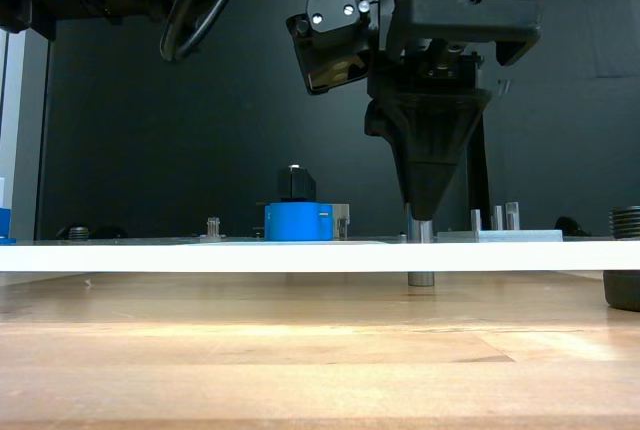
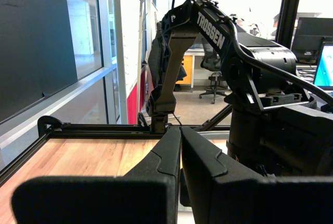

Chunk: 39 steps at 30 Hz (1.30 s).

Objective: Pick the 16mm cylinder and place it in the container

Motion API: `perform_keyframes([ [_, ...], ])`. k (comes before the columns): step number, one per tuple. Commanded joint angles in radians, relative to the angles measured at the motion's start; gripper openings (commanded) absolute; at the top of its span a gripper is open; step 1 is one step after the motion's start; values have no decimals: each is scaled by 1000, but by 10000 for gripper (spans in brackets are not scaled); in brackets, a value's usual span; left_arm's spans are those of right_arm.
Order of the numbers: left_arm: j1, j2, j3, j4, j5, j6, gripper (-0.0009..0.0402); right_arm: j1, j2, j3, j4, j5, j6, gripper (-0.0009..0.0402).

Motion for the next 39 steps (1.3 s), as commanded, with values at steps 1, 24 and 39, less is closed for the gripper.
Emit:
perform_keyframes([
  [1, 0, 0, 0, 0, 0, 0, 0, 0, 0, 0, 0, 0, 2, 46],
  [24, 0, 0, 0, 0, 0, 0, 0, 0, -55, 0, -29, 0, 1, 20],
  [39, 0, 0, 0, 0, 0, 0, 0, 3, -168, 0, -82, 0, 32, 20],
])
